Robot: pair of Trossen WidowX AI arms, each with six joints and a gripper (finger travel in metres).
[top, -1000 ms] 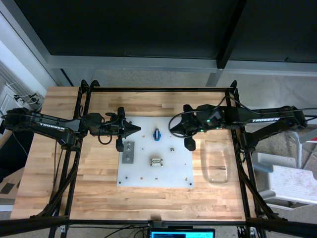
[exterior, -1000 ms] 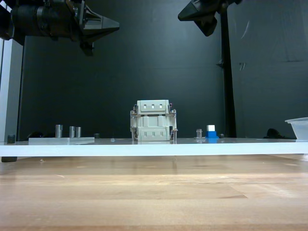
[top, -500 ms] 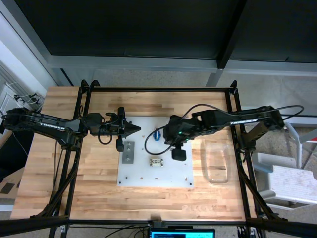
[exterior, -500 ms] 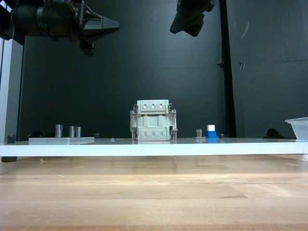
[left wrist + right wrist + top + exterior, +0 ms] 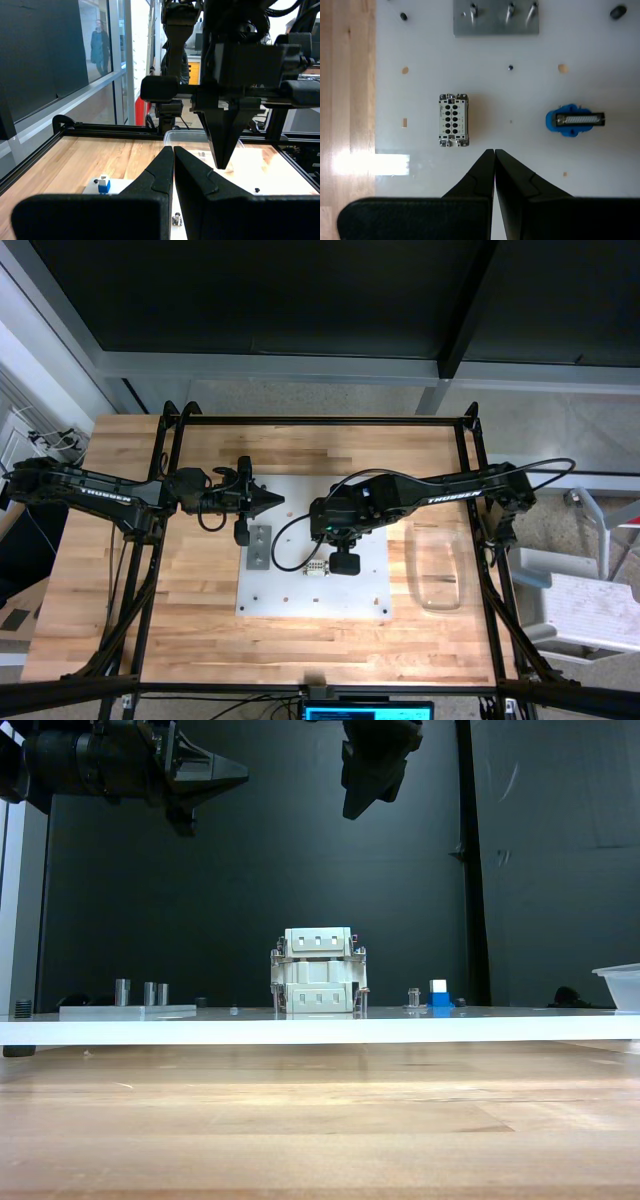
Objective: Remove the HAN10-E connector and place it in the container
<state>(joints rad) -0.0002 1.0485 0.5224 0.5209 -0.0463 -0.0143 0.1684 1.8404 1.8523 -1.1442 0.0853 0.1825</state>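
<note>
The HAN10-E connector [image 5: 317, 567] [image 5: 318, 972] [image 5: 453, 127] is a beige-grey block with rows of dark pin holes, seated upright on the white board [image 5: 350, 595]. My right gripper [image 5: 351, 812] [image 5: 494, 151] hangs high above the board, pointing down, beside the connector rather than over it; its fingers are shut on nothing. The clear container [image 5: 438, 570] [image 5: 620, 982] lies on the table right of the board. Over the board's far left corner my left gripper [image 5: 272, 502] [image 5: 240, 768] [image 5: 173, 149] hovers high, shut and empty.
A blue upright piece [image 5: 574, 120] [image 5: 438, 994] and a grey metal plate with pegs [image 5: 259, 545] [image 5: 496, 20] also sit on the board. A black frame [image 5: 320, 421] borders the wooden table.
The right arm has swung left from the board's far right side to above the middle, near the connector, and its gripper now points down. The left arm has not moved.
</note>
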